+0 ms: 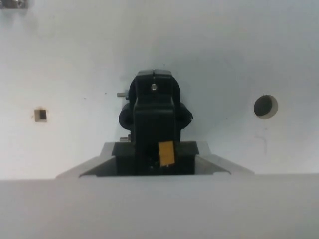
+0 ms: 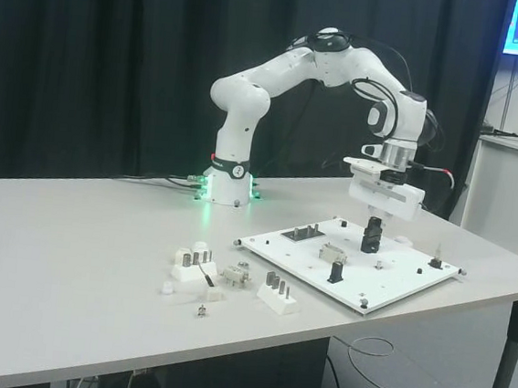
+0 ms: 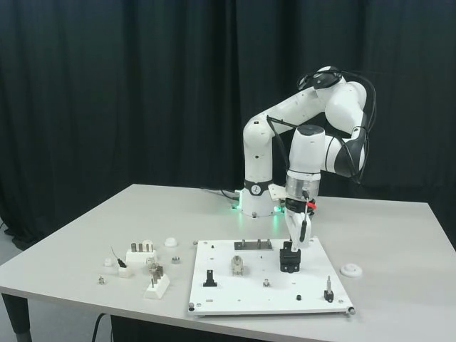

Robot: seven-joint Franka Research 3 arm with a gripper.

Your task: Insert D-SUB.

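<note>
My gripper [image 1: 154, 158] is shut on a black D-SUB connector [image 1: 153, 107], which points down at the white board [image 1: 224, 55]. In the first room view the gripper [image 2: 373, 221] holds the connector [image 2: 371, 238] upright over the far middle of the board [image 2: 398, 279]. The second room view shows the gripper [image 3: 293, 246] with the connector [image 3: 289, 259] low on the board [image 3: 249, 299]. I cannot tell whether its lower end touches the board.
On the board are a grey metal fixture [image 3: 238, 265], a black bracket [image 3: 209, 278], a dark plate [image 3: 253, 245] and a small post [image 3: 328, 292]. A round hole [image 1: 265, 106] lies beside the connector. White part holders [image 2: 193, 261] stand on the table beside the board.
</note>
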